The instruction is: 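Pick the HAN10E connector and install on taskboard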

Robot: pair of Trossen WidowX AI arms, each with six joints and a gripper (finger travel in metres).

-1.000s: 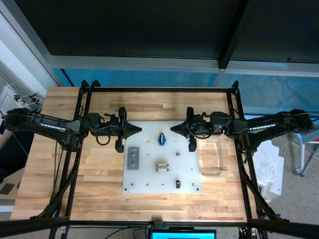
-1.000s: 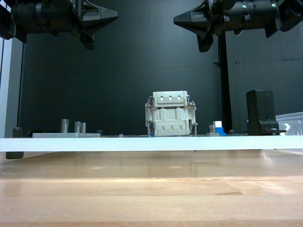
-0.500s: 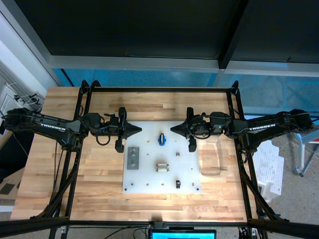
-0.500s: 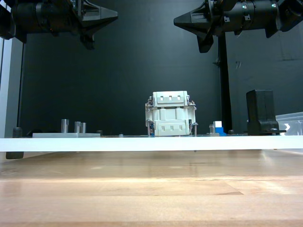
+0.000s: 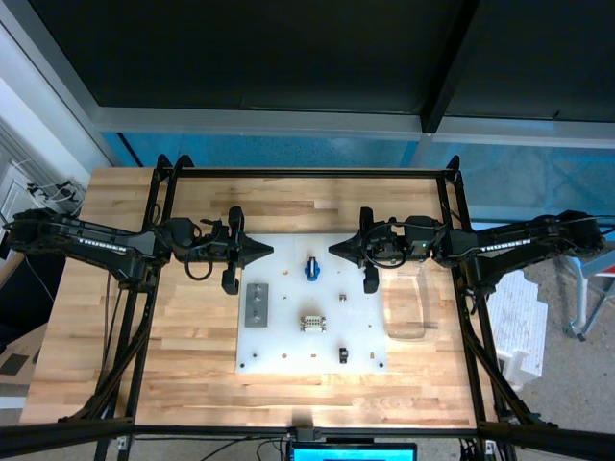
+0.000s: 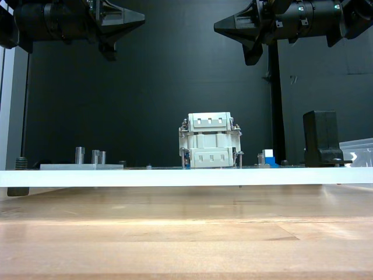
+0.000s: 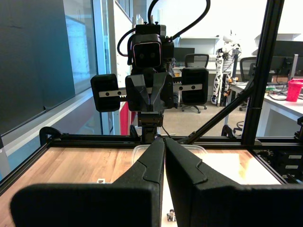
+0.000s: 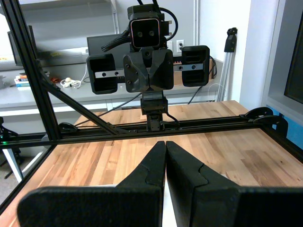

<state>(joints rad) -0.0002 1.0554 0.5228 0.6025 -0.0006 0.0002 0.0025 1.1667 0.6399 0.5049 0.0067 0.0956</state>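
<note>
Your left tool (image 5: 265,251) and right tool (image 5: 334,249), each pressed together, hang above the board (image 5: 279,351); the connector (image 5: 310,324) sits on it.

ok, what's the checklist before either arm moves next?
1. Left gripper high above the taskboard: ok.
2. Right gripper high above it too: ok.
3. Both sets of fingers shut, holding nothing: ok.
4. HAN10E connector upright mid-board, neither gripper touching it: ok.
5. Connector fully seated: cannot tell.
</note>
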